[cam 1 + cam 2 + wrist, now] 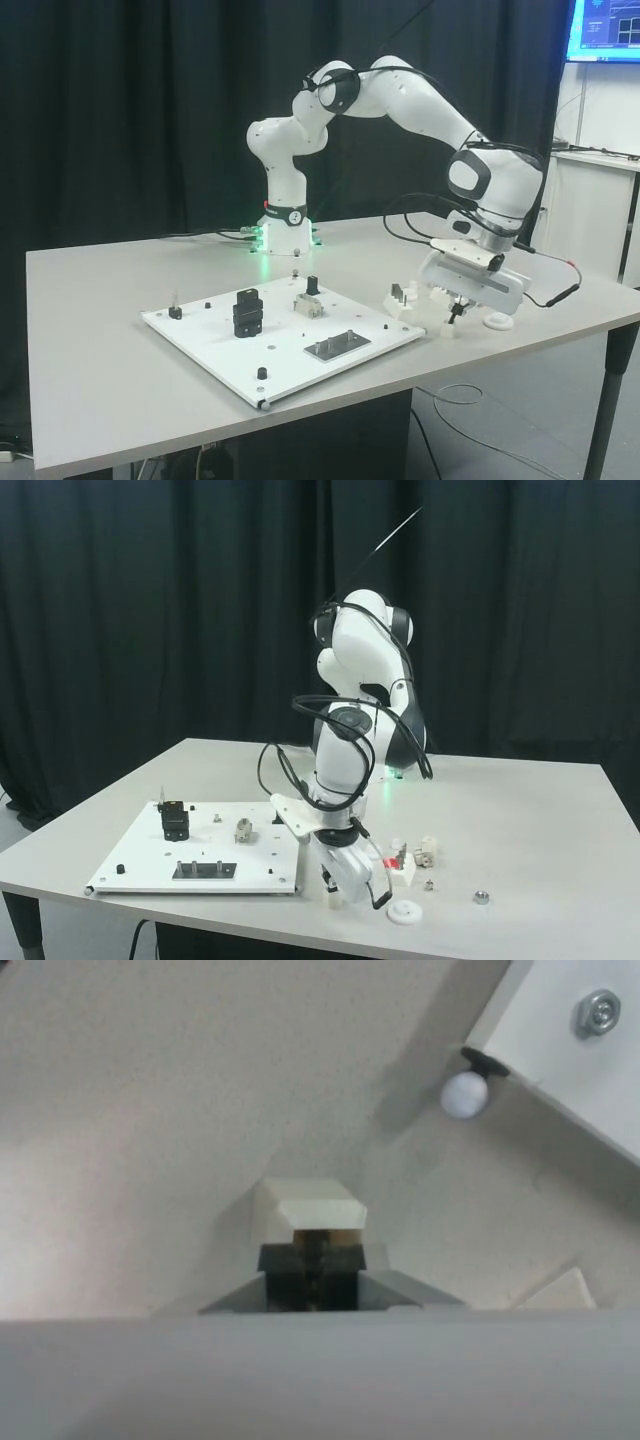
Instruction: Pick USB.
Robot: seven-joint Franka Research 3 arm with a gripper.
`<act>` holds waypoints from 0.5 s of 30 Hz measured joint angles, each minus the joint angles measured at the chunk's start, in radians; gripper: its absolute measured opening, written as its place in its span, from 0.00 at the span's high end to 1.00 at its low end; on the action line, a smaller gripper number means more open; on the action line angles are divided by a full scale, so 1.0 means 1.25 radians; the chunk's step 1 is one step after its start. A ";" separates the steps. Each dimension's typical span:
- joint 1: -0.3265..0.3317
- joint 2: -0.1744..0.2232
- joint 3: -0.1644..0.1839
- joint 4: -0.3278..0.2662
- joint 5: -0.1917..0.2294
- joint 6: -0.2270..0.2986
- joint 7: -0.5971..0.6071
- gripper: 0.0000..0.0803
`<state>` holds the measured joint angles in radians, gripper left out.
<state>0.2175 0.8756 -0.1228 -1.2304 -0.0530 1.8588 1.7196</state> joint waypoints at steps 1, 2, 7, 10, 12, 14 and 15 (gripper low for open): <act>0.000 0.000 0.000 0.002 0.000 0.000 -0.002 0.96; 0.000 0.000 0.000 0.004 0.000 0.000 -0.004 0.96; -0.002 0.000 0.000 0.021 0.000 -0.015 -0.014 0.96; -0.004 0.000 0.000 0.037 0.000 -0.034 -0.019 0.96; -0.005 0.000 -0.001 0.049 0.000 -0.050 -0.021 0.96; -0.006 0.000 -0.001 0.061 0.000 -0.065 -0.024 0.96; -0.007 0.000 -0.001 0.068 0.000 -0.073 -0.025 0.96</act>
<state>0.2089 0.8756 -0.1236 -1.1459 -0.0530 1.7678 1.6886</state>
